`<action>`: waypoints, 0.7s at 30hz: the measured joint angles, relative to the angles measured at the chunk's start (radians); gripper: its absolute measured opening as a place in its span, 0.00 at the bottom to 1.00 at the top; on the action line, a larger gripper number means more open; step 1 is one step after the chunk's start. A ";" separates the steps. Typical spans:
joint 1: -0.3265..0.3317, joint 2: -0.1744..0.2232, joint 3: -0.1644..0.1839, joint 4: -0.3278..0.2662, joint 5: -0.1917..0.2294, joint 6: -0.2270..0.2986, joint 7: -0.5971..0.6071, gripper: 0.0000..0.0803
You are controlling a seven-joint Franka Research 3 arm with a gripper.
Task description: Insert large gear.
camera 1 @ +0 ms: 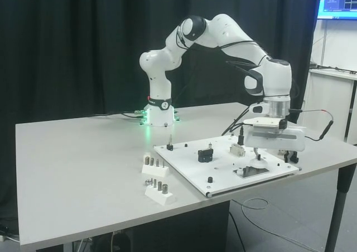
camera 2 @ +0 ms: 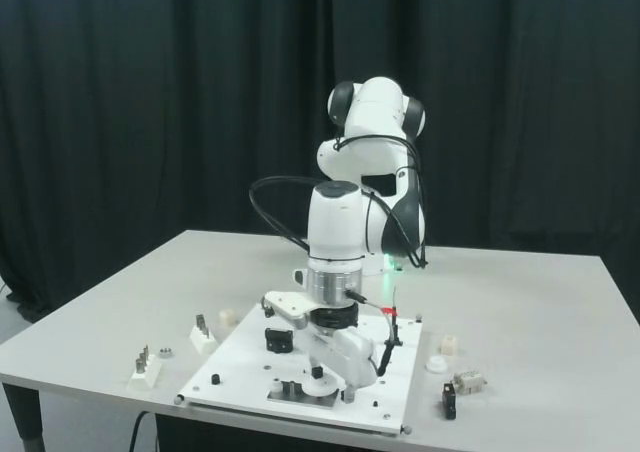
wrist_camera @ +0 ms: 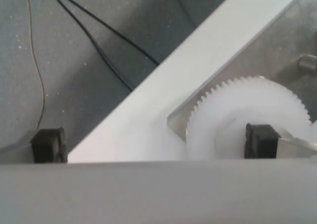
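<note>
Large gear (wrist_camera: pixel 252 117) sits lower right of wrist view on metal plate (wrist_camera: pixel 277 45); gripper (wrist_camera: pixel 154 143) wide open, one fingertip (wrist_camera: pixel 260 140) over gear, gripping nothing. Press straight down, keep level.

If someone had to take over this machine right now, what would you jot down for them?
End effector: fingers spread wide, one black pad over the large gear, the other past the white board's edge, so nothing is gripped.
Large gear: lying flat on the grey metal plate near the board's front edge.
Done: gear brought to the plate; whether it is fully seated cannot be seen.
Left: check seating, then lift the arm away.
</note>
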 joint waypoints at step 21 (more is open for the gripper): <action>0.000 0.006 0.005 0.005 -0.054 0.016 0.001 1.00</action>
